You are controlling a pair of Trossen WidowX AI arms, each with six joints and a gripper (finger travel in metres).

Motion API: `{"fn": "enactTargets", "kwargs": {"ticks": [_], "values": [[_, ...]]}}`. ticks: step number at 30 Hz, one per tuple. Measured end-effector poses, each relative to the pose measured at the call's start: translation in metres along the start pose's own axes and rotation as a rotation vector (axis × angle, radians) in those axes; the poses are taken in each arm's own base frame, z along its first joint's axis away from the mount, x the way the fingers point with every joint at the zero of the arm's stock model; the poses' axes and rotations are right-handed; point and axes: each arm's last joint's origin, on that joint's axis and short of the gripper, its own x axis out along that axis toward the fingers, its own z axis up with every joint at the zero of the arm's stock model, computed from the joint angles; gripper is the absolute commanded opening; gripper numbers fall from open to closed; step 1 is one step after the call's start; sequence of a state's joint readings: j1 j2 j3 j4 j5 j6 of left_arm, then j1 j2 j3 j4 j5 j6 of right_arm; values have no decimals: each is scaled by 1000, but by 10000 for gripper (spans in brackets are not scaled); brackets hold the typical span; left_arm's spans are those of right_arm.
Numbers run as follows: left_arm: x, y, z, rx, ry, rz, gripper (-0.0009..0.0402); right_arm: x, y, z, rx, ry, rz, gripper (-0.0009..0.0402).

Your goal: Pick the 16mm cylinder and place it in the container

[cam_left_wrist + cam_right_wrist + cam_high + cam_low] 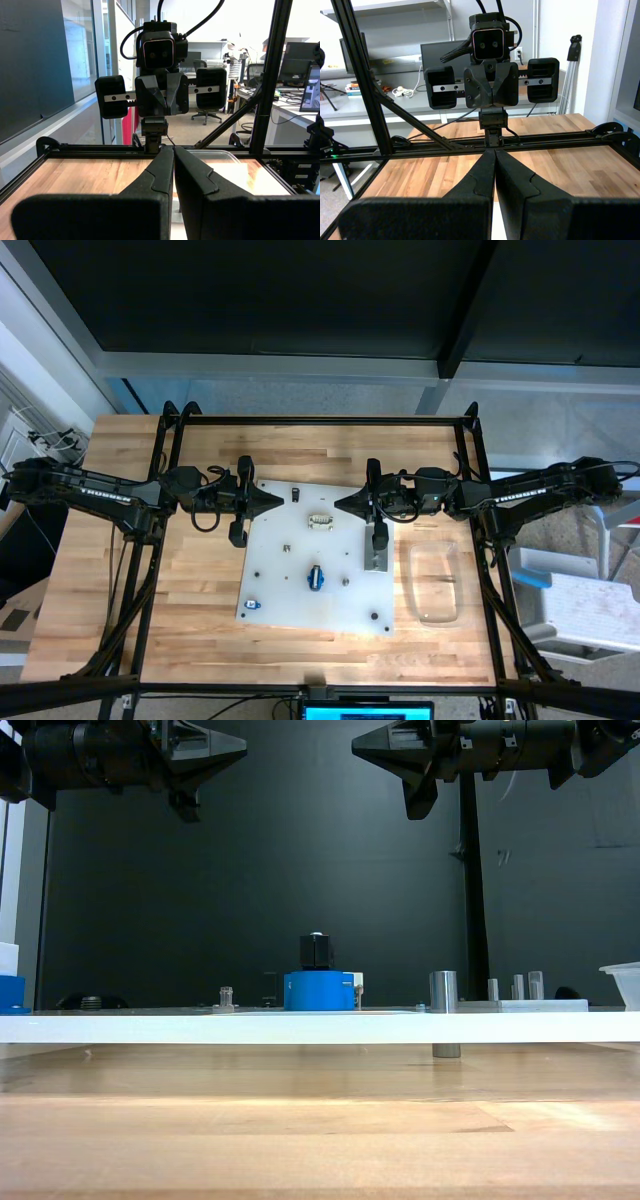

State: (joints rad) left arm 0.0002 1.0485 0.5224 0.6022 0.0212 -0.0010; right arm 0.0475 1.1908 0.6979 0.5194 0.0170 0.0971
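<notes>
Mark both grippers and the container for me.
left gripper [276,499], high view: tips of shut fingers, over board [300,610]
right gripper [342,503], high view: tips of shut fingers, over board
container [434,620], high view: near rim

The left claw [283,498] and right claw [337,502] above the smooth white board [300,590] are matt black plastic; bench [130,570] wood, container [432,585] clear plastic.
</notes>
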Motion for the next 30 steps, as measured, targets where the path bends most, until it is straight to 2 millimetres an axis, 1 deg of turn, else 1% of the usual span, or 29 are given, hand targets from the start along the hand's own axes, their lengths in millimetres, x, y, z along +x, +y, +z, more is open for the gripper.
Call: {"fn": "enactTargets", "kwargs": {"ticks": [18,23,26,30], "values": [[0,0,0,0,0,0,0,0,0,0,2,0,1,0],[0,0,0,0,0,-1,0,2,1,9,54,-18,5,0],[0,0,0,0,0,0,0,4,2,16,54,24,-1,0],[0,0,0,0,0,0,0,7,3,24,52,145,-16,0]]}}
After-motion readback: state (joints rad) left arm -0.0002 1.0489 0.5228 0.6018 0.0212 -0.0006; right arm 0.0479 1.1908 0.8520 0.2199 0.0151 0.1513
